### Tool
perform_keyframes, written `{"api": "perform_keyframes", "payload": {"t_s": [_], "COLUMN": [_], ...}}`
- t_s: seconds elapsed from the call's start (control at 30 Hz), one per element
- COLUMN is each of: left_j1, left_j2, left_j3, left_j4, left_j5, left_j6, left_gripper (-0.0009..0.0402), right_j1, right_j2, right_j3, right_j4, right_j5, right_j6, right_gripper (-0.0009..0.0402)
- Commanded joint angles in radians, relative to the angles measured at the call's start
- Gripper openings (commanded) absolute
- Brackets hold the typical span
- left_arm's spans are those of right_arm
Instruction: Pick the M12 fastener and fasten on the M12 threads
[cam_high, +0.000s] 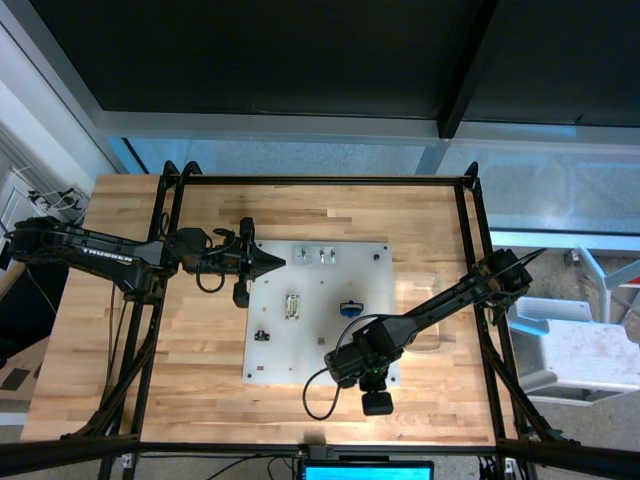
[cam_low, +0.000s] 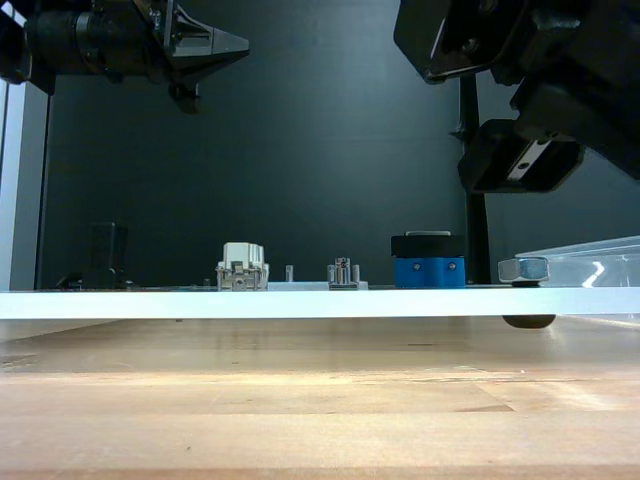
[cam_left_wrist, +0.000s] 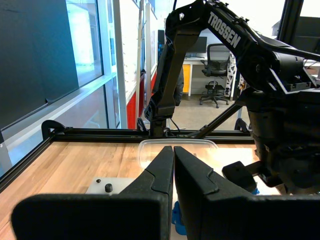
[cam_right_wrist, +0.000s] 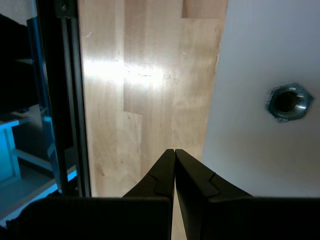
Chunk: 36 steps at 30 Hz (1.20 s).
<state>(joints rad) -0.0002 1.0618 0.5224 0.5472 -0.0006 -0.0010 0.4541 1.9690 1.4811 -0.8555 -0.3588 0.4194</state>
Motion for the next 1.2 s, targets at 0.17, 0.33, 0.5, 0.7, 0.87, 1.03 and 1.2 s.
{"api": "perform_keyframes", "payload": {"t_s": [0.17,0.33,0.5,0.7,0.87,1.03,1.2], "left_j1": [0.0,0.0,0.0,0.0,0.0,0.0,0.0], "left_j2": [0.0,0.0,0.0,0.0,0.0,0.0,0.0], "left_j3": [0.0,0.0,0.0,0.0,0.0,0.0,0.0], "left_j4": [0.0,0.0,0.0,0.0,0.0,0.0,0.0], "left_j5": [0.0,0.0,0.0,0.0,0.0,0.0,0.0], "left_j6": [0.0,0.0,0.0,0.0,0.0,0.0,0.0], "left_gripper": [0.0,0.0,0.0,0.0,0.0,0.0,0.0], "right_j1": [0.002,0.002,0.002,0.002,0.002,0.002,0.002], "right_j2": [-0.013,-0.029,-0.013,0.019,0.019,0.019,0.011], "right_j3": [0.006,0.014,0.014,0.014,0.014,0.014,0.014], "right_j4": [-0.031,-0.053,-0.04,-0.015,-0.005,0.002,-0.01], "right_j5": [0.135,0.325,0.372,0.376,0.375,0.174,0.029], "right_j6": [0.021,0.018,0.02,0.017,0.016,-0.012,-0.062], "right_gripper": [0.0,0.0,0.0,0.0,0.0,0.0,0.0]}}
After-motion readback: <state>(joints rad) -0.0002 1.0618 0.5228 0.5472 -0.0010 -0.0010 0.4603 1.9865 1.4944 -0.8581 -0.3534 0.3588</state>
